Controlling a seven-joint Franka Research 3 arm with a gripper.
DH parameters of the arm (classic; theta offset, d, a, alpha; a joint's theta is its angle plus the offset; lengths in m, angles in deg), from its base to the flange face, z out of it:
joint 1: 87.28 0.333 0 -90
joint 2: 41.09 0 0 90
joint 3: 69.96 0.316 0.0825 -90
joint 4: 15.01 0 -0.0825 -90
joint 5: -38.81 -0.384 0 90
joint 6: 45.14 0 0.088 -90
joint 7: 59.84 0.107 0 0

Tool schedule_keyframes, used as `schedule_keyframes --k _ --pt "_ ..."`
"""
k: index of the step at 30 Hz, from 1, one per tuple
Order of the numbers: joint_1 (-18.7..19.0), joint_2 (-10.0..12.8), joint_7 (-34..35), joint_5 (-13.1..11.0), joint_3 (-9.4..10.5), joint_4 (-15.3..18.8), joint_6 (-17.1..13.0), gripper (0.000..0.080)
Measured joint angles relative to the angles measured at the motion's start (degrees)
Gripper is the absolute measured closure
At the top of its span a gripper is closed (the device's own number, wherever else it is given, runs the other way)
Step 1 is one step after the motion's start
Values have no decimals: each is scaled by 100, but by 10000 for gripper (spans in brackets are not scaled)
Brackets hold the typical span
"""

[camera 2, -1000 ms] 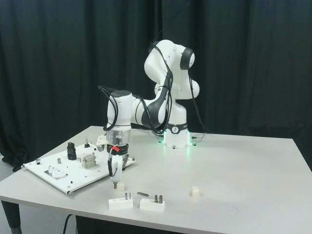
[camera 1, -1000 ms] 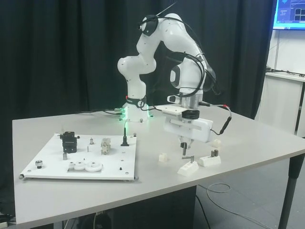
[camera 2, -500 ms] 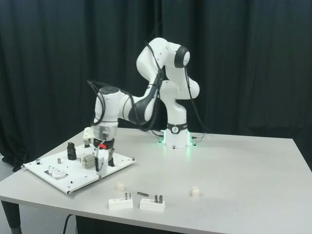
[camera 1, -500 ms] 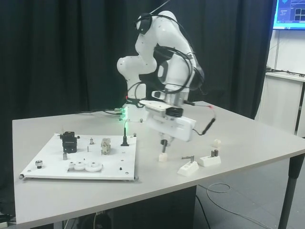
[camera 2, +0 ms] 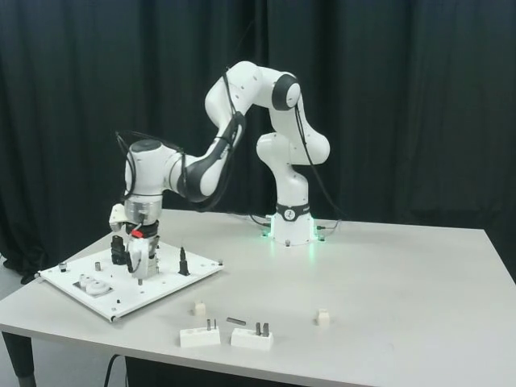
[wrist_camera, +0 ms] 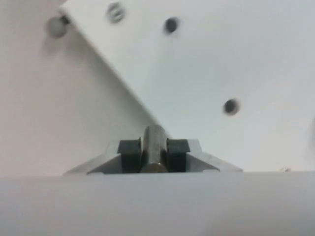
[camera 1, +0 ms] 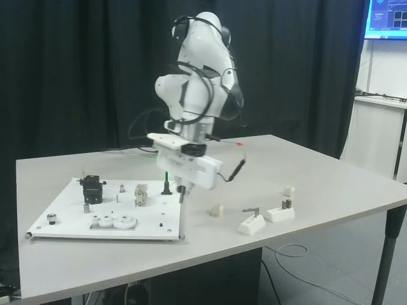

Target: Insert round peg 3.

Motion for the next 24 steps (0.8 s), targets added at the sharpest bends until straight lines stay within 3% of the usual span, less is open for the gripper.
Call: schedule_keyframes --k 13,24 --pt "-484 2 -1154 -730 -2 323 -328 699" --pt "-586 8 -1733 -1233 -2 680 -688 699"
